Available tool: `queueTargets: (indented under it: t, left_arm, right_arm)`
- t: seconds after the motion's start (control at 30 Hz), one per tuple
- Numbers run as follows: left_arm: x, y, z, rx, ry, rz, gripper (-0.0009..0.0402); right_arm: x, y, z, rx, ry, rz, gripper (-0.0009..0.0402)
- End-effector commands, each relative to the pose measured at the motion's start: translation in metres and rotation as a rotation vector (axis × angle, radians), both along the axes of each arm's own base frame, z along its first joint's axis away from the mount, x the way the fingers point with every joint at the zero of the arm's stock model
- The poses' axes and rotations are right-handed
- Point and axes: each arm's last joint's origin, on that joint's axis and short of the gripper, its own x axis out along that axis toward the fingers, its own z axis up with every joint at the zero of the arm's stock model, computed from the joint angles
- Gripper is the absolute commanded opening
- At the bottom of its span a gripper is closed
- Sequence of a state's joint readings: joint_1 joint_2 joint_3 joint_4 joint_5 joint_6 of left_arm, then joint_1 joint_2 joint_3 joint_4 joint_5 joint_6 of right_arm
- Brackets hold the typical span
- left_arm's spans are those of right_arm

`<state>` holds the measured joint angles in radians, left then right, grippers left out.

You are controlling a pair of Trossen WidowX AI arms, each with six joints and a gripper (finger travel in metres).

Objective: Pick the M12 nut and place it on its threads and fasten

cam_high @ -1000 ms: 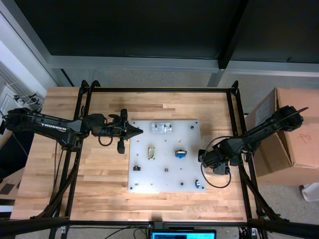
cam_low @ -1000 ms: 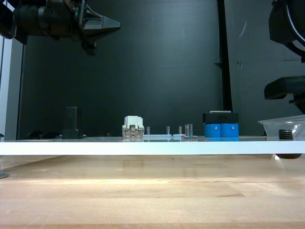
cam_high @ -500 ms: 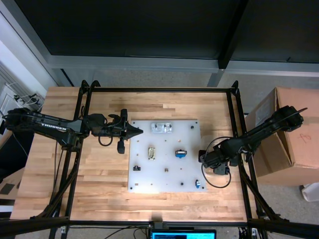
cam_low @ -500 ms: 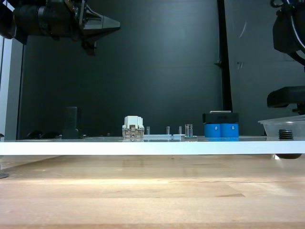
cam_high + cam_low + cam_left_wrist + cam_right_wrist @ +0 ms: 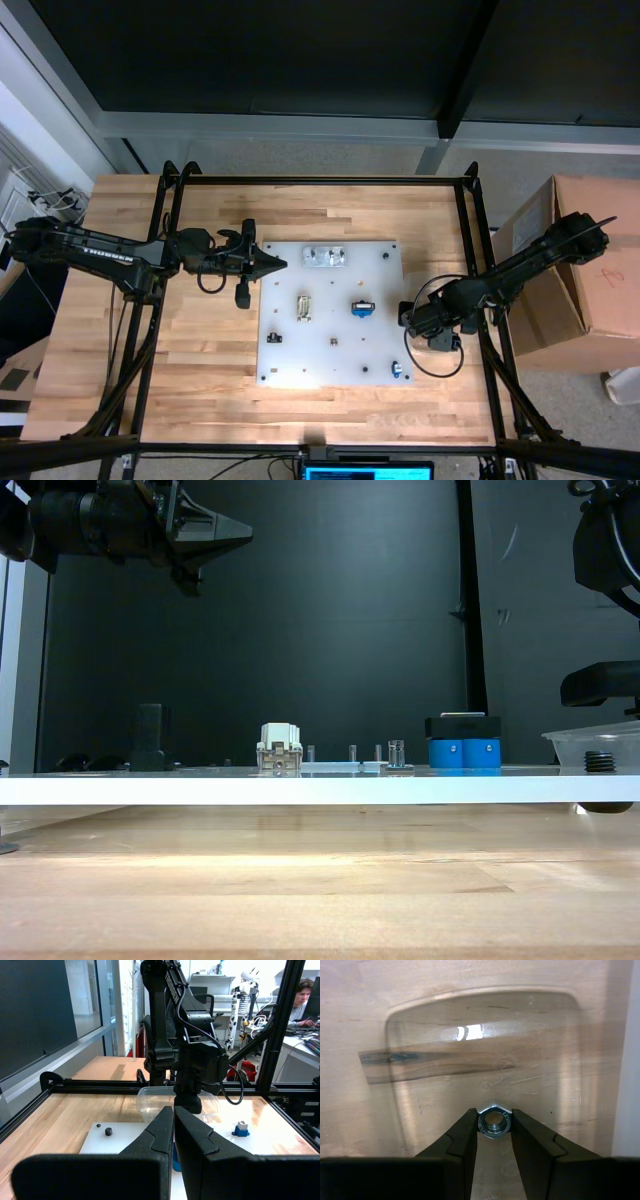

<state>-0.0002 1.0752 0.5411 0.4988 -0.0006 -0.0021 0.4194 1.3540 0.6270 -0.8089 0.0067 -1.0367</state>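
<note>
Lower than a second ago sits the right gripper, down over the clear tray, and nothing has budged in the last half second. Its jaws are pinched in on the M12 nut, one finger on each flank, the gap no wider than the nut. That nut sits inside the tray, hole facing the wrist camera, just off the right edge of the white board. Whether it is lifted or resting, I cannot tell. On the board, the black stud shows bare ribs. Up high over the board's far left corner hangs the left gripper, jaws pressed together, nothing between them.
</note>
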Motion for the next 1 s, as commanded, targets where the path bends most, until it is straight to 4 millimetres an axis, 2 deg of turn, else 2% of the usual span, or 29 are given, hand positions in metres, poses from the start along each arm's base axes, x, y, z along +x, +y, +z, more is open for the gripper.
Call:
queueTargets:
  t: [0.03,0.3,0.53,0.8,1.0]
  left_arm:
    - [0.0,0.0,0.0,0.0,0.0,0.0,0.0]
    - [0.0,0.0,0.0,0.0,0.0,0.0,0.0]
    - [0.0,0.0,0.0,0.0,-0.001,0.0,0.0]
    - [0.0,0.0,0.0,0.0,0.0,0.0,0.0]
    - [0.0,0.0,0.0,0.0,-0.001,0.0,0.0]
  right_arm:
    - [0.0,0.0,0.0,0.001,-0.003,0.0,0.0059]
    - [0.003,0.002,0.014,-0.003,0.005,-0.008,0.0037]
    - [0.012,0.007,0.044,-0.001,0.003,-0.027,0.0031]
    - [0.033,0.017,0.081,0.006,-0.03,-0.033,0.0032]
    - [0.057,0.031,0.098,0.01,-0.039,-0.062,0.0032]
